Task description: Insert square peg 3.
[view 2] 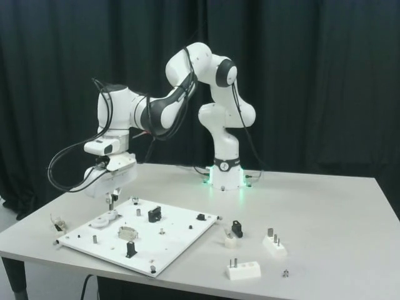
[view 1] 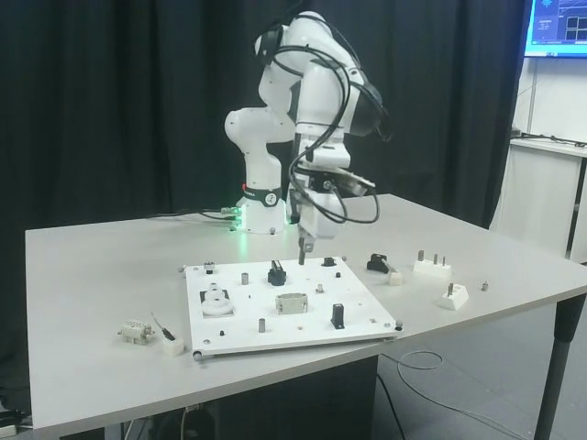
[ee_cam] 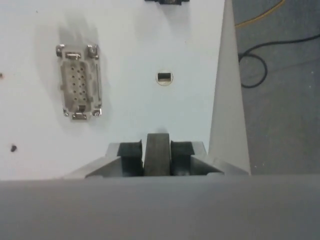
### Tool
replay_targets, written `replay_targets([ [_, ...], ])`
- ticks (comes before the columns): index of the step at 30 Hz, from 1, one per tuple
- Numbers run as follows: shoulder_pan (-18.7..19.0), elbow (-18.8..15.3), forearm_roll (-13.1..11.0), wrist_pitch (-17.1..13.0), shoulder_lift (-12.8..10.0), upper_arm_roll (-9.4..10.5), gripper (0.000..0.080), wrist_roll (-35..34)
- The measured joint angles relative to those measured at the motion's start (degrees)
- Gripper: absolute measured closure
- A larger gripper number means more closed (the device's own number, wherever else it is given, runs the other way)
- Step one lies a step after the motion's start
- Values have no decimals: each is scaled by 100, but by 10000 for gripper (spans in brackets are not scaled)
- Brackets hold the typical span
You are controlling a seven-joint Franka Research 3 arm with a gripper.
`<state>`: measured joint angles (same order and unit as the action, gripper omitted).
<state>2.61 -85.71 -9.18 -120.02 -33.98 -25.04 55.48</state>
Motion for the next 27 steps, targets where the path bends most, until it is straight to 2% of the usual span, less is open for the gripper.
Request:
replay_targets([
  [27, -330, 612, -642, -21, -866, 6, 687, 327],
])
